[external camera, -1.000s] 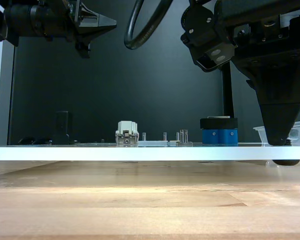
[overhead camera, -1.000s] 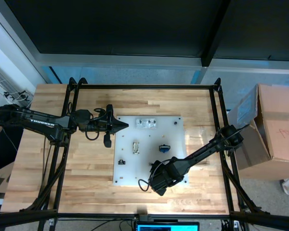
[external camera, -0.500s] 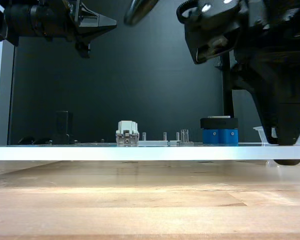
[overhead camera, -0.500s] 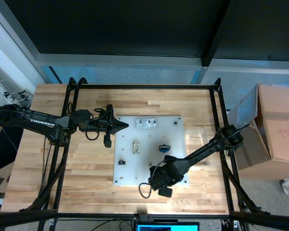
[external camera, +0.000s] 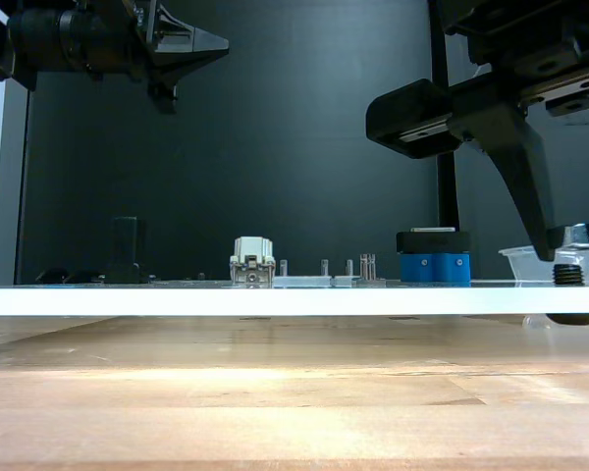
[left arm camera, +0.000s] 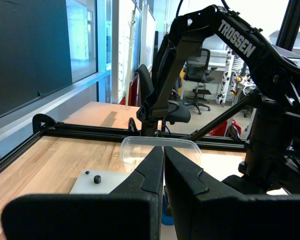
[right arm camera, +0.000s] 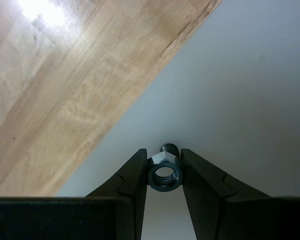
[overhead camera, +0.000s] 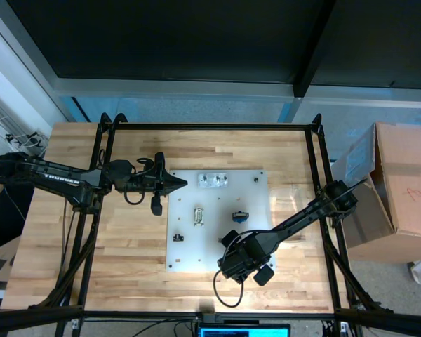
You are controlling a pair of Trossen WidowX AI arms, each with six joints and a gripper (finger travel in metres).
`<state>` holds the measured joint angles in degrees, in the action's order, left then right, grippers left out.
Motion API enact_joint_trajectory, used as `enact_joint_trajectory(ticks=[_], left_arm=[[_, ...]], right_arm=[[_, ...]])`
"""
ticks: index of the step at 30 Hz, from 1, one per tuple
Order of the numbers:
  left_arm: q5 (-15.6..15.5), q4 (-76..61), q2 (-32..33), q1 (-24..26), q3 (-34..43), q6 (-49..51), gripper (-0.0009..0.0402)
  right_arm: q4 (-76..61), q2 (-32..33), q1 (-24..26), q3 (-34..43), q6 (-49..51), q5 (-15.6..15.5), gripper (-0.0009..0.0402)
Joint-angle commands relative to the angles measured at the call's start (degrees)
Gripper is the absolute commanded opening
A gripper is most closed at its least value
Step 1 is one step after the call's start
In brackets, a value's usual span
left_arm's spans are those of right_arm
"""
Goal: Unfasten the M12 nut and place it in the container
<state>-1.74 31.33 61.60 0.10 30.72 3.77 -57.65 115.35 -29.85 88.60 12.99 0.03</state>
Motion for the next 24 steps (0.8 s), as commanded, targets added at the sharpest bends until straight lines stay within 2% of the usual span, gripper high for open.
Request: enact_joint_trajectory(ticks=[1,11,17,24], left_arm=[[0.0,0.0,0.0,0.0,0.0,0.0,0.0],[0.0,0.0,0.0,0.0,0.0,0.0,0.0],[0.0,0.0,0.0,0.0,0.0,0.0,0.0],[0.0,0.0,0.0,0.0,0.0,0.0,0.0]], right_arm=[[-0.1,-0.9,0.0,0.0,-0.5,0.2,0.0012],[-6.8,-8.8,1.2,-1.1,-2.3,0.3,0.0012],[-9.4,-17.9,3.1,-7.8,-2.8,0.3,0.0012],[-9.4,-28.4,6.1,-18.4,-8.8,0.3,0.0012]])
